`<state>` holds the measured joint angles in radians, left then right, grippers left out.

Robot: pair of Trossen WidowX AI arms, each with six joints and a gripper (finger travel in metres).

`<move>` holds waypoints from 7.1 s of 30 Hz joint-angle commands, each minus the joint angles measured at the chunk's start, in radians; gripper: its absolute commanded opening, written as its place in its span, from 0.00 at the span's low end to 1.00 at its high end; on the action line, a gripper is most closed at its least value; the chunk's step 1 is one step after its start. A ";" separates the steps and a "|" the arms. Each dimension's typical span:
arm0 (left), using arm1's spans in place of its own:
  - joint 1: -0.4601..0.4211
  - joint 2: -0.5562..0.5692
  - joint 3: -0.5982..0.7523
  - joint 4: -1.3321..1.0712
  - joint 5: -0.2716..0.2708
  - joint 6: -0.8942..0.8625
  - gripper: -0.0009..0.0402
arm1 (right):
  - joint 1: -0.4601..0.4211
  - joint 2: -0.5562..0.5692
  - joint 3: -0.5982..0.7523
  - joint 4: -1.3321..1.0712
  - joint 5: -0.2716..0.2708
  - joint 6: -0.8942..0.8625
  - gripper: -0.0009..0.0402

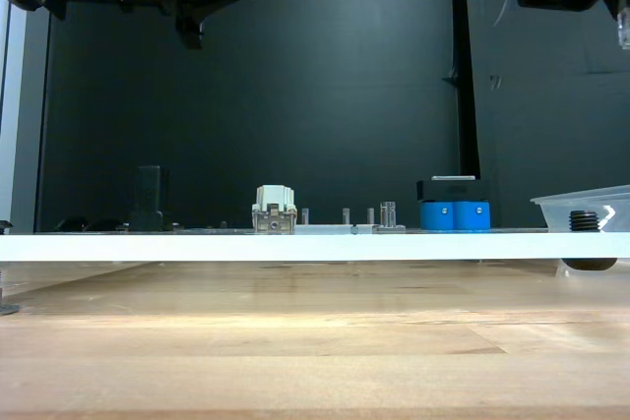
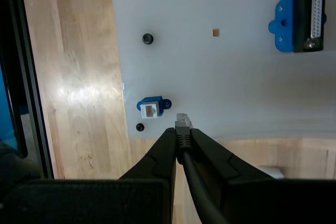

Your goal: Pick the RJ45 connector and install on the taskboard

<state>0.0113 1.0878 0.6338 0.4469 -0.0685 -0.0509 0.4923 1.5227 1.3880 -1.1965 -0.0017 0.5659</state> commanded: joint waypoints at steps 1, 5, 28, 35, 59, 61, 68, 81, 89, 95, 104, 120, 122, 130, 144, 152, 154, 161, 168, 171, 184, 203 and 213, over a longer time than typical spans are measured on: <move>0.000 0.000 0.000 0.000 0.000 0.000 0.02 | 0.021 0.043 0.049 -0.029 0.010 -0.002 0.02; 0.000 0.000 0.000 0.000 0.000 0.000 0.02 | 0.052 0.068 0.081 -0.032 0.009 -0.001 0.02; 0.000 0.000 0.000 0.000 0.000 0.000 0.02 | 0.123 0.190 0.027 0.042 0.063 0.002 0.02; 0.000 0.000 0.000 0.000 0.000 0.000 0.02 | 0.124 0.193 0.006 0.067 0.062 -0.005 0.02; 0.000 0.000 0.000 0.000 0.000 0.000 0.02 | 0.154 0.192 -0.038 0.107 0.066 -0.005 0.02; 0.000 0.000 0.000 0.000 0.000 0.000 0.02 | 0.154 0.192 -0.038 0.107 0.066 -0.005 0.02; 0.000 0.000 0.000 0.000 0.000 0.000 0.02 | 0.156 0.192 -0.040 0.106 0.066 -0.005 0.06; 0.000 0.000 0.000 0.000 0.000 0.000 0.02 | 0.156 0.192 -0.040 0.100 0.088 0.002 0.32; 0.000 0.000 0.000 0.000 0.000 0.000 0.02 | 0.156 0.192 -0.040 0.098 0.088 0.003 0.36; 0.000 0.000 0.000 0.000 0.000 0.000 0.02 | 0.156 0.192 -0.040 0.097 0.088 0.005 0.36; 0.000 0.000 0.000 0.000 0.000 0.000 0.02 | 0.156 0.192 -0.040 0.098 0.088 0.020 0.36; 0.000 0.000 0.000 0.000 0.000 0.000 0.02 | 0.037 0.192 -0.040 0.122 0.088 0.130 0.36; 0.000 0.000 0.000 0.000 0.000 0.000 0.02 | 0.007 0.192 -0.040 0.133 0.090 0.126 0.36; 0.000 0.000 0.000 0.000 0.000 0.000 0.02 | -0.048 0.192 -0.089 0.164 0.089 0.133 0.36; 0.000 0.000 0.000 0.000 0.000 0.000 0.02 | -0.049 0.192 -0.236 0.282 0.035 0.138 0.36; 0.000 0.000 0.000 0.000 0.000 0.000 0.02 | -0.045 0.192 -0.306 0.365 0.030 0.154 0.36; 0.000 0.000 0.000 0.000 0.000 0.000 0.02 | -0.044 0.192 -0.322 0.377 0.024 0.155 0.36; 0.000 0.000 0.000 0.000 0.000 0.000 0.02 | -0.040 0.192 -0.357 0.377 -0.001 0.150 0.36; 0.000 0.000 0.000 0.000 0.000 0.000 0.02 | -0.033 0.192 -0.357 0.376 -0.018 0.158 0.36; 0.000 0.000 0.000 0.000 0.000 0.000 0.02 | -0.029 0.192 -0.357 0.376 -0.026 0.160 0.36; 0.000 0.000 0.000 0.000 0.000 0.000 0.02 | -0.015 0.192 -0.357 0.377 -0.026 0.159 0.16; 0.000 0.000 0.000 0.011 0.000 0.000 0.02 | -0.031 0.166 -0.240 0.363 0.010 0.122 0.02; 0.000 0.001 0.000 0.009 0.060 -0.116 0.02 | -0.129 0.170 -0.009 0.195 0.034 -0.049 0.02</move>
<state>0.0109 1.0882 0.6334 0.4500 -0.0265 -0.1471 0.3836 1.6955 1.3441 -0.9730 0.0170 0.5468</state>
